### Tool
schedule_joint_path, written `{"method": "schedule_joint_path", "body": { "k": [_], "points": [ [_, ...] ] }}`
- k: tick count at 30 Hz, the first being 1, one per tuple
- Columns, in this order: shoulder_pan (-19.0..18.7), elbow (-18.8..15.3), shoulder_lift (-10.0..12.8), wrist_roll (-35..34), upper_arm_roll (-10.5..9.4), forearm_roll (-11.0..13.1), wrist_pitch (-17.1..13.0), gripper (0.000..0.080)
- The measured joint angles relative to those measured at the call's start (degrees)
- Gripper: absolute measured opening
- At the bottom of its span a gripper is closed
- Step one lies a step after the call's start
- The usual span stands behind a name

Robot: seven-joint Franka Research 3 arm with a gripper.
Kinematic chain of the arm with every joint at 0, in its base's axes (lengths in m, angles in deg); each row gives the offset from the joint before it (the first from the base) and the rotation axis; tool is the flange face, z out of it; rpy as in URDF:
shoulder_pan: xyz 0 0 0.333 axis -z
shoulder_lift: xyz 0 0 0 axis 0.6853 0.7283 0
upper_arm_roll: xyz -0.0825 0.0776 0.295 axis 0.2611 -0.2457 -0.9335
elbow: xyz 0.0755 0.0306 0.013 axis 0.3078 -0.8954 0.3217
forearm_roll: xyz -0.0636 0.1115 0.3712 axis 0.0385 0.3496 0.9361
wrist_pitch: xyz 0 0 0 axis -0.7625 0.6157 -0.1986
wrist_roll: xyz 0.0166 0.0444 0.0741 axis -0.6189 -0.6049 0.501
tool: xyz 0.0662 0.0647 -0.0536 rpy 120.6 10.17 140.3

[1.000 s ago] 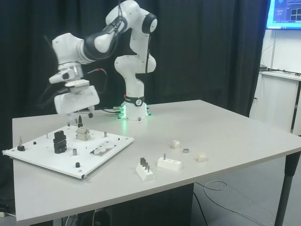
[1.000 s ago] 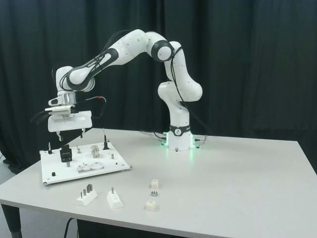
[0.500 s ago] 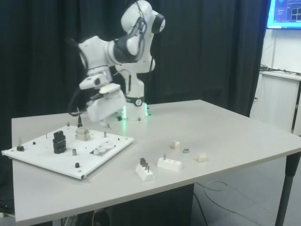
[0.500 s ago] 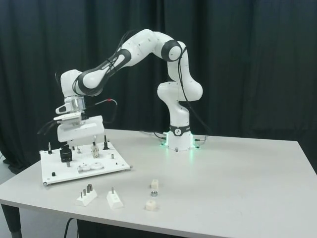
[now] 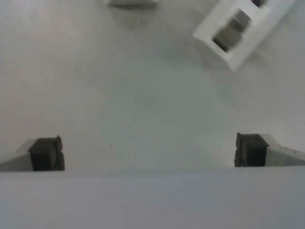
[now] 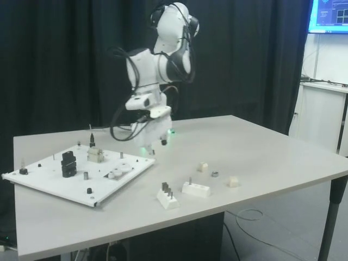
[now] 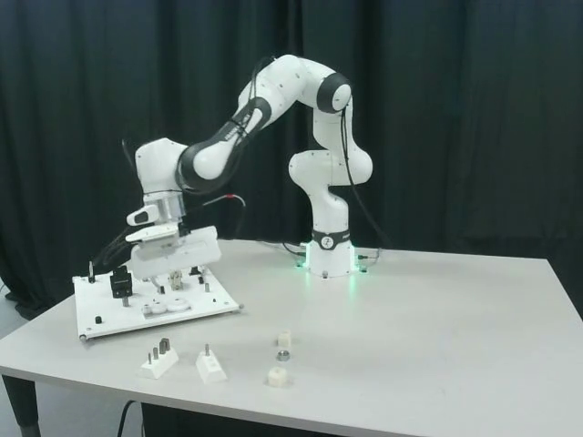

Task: Pick round peg 2.

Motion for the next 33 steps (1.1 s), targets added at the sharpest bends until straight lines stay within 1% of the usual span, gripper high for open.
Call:
{"method": "schedule_joint_path", "body": {
  "k": [7, 14, 23, 33],
  "points": [
    [-3.85, -1.9, 0.03, -4.88, -0.49, -0.84, -4.03, 0.08],
    [-5.93, -2.87, 0.41, -9.34, -1.71, -1.03, -8.28, 0.08],
    [-6.2, -2.88, 1.39, -13.38, -4.17, -1.03, -11.71, 0.08],
    [-6.14, -1.85, 2.99, -15.16, -6.01, -0.75, -14.43, 0.08]
  ]
}}
